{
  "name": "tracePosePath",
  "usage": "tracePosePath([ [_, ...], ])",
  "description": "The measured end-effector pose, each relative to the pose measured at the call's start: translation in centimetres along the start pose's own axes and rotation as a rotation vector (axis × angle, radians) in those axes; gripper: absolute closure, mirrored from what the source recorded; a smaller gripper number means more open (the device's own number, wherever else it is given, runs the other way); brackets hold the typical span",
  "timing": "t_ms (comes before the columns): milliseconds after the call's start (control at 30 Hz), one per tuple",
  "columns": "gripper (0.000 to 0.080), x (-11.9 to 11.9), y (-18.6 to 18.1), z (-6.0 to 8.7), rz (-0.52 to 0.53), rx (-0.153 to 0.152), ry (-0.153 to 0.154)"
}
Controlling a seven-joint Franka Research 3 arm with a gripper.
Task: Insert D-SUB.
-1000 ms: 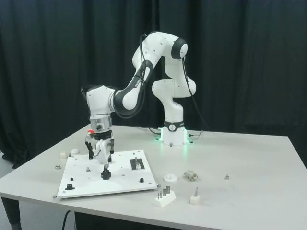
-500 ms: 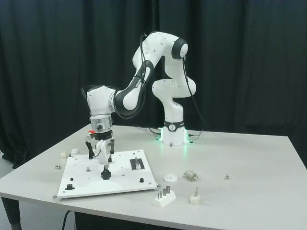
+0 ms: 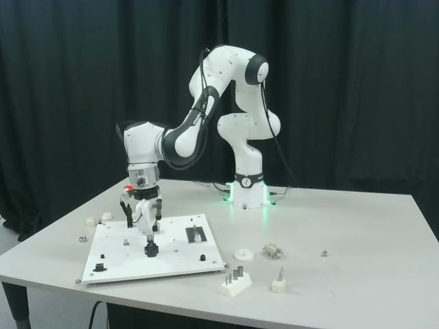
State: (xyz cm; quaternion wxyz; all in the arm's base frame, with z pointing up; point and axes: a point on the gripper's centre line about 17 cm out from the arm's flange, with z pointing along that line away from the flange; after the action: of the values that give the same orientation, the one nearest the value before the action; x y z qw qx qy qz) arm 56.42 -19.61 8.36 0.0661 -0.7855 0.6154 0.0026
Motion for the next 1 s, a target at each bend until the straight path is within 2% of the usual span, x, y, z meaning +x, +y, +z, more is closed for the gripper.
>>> tracePosePath([
  [1000, 0.0234, 0.16, -0.15, 0.05, 0.025, 0.001, 0.011],
])
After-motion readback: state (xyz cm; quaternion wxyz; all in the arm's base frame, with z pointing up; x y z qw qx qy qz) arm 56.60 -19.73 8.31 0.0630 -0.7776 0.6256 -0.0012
